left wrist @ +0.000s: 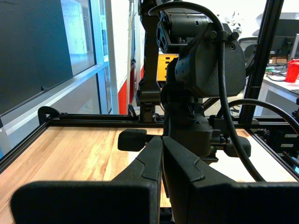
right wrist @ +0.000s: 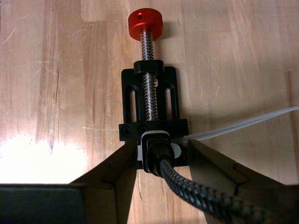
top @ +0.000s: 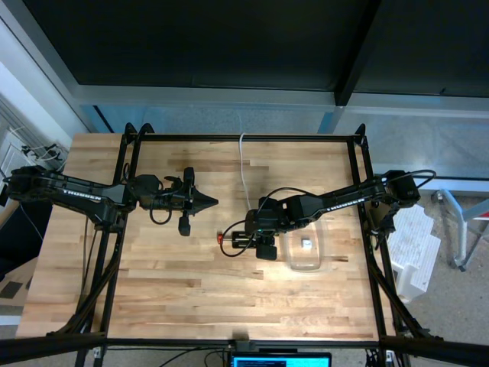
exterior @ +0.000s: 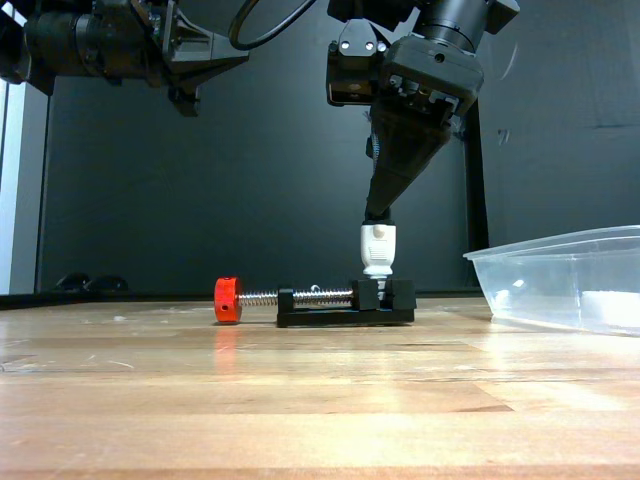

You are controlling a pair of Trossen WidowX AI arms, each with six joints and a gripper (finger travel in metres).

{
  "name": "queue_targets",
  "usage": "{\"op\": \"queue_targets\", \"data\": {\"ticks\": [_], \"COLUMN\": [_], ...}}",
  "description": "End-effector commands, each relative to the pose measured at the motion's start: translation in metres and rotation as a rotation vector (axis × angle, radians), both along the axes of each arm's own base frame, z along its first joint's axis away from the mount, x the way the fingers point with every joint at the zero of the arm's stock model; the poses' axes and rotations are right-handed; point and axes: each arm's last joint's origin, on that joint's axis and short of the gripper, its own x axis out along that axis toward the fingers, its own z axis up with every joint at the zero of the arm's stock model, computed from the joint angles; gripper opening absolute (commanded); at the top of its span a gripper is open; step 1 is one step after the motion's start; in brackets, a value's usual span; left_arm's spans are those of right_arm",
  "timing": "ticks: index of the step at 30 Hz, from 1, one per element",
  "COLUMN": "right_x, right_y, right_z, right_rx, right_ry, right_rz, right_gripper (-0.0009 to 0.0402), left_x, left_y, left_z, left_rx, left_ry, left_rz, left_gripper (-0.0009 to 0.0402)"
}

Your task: Remove the power plug from the receptacle and place in the container

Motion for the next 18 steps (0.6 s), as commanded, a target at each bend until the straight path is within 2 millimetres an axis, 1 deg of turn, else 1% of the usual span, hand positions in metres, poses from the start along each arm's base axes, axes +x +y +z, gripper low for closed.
{"op": "queue_targets", "data": {"ticks": [1, 12, 13, 15, 18], "right_x": [0.0001, 0.0009, 0.0009, 0.0009, 0.0009], "right_y": [0.0000, 0.0002, 0.0002, 0.0002, 0.0002], "right_z": [0.0003, 0.0007, 0.0007, 0.0007, 0.0007], "right_rx": [0.001, 0.005, 0.005, 0.005, 0.005], "right_ry": [-0.002, -0.010, -0.010, -0.011, -0.011], "right_rz": [0.000, 0.002, 0.002, 0.002, 0.002], "right_gripper": [0.0106, 0.0002, -0.0003, 0.0004, 0.0002], "left_x": [0.0001, 0.0001, 0.0001, 0.0001, 0.0001], "left_y": [0.0001, 0.0000, 0.0001, 0.0000, 0.0000], "left_z": [0.0001, 0.0001, 0.0001, 0.0001, 0.0001], "left_rx": [0.000, 0.000, 0.000, 0.000, 0.000], "left_ry": [0.000, 0.000, 0.000, 0.000, 0.000], "left_rz": [0.000, 0.000, 0.000, 0.000, 0.000], "left_gripper": [0.0000, 0.0000, 0.0000, 0.0000, 0.0000]}}
